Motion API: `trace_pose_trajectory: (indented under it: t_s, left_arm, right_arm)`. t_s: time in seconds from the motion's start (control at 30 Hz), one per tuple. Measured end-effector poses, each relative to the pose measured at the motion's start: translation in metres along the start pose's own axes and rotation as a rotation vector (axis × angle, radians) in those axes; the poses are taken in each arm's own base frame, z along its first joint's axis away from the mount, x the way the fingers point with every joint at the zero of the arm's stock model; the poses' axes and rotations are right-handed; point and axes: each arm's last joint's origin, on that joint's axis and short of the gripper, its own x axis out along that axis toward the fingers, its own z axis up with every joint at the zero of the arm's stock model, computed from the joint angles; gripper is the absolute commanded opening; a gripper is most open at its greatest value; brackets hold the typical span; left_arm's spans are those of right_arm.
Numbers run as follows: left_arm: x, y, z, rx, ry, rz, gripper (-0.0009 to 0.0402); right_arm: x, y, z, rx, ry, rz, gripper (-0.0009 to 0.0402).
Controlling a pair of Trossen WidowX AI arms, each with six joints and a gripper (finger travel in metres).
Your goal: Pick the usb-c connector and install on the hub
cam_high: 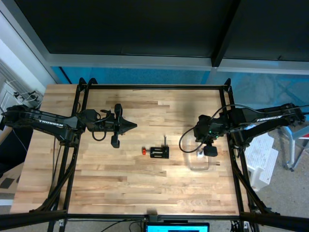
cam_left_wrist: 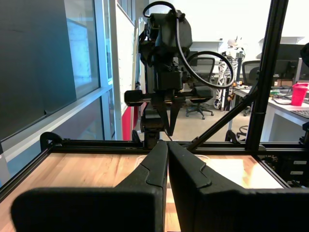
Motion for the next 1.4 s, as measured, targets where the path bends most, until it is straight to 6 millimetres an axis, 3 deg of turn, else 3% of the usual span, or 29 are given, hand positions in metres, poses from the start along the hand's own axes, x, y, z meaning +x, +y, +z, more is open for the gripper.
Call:
trace_pose_trajectory:
  t_s: [0.4,0.67,1.03,1.4]
  left_arm:
    - [0.000,0.000,0.000,0.000,0.000,0.000,0.0000]
    - [0.000,0.000,0.000,0.000,0.000,0.000,0.0000]
    - [0.000,0.000,0.000,0.000,0.000,0.000,0.0000]
    - [0.000,0.000,0.000,0.000,0.000,0.000,0.0000]
  right_arm:
    - [-0.004,0.010,-0.018,0.010,0.168,-0.024,0.0026]
    - [-0.002,0.013,-0.022,0.030,0.193,-0.058,0.0087]
    - [0.013,0.020,-0.022,0.021,0.262,-0.119,0.0197]
    - [0.040,0.022,-0.035,0.058,0.271,-0.125,0.0217]
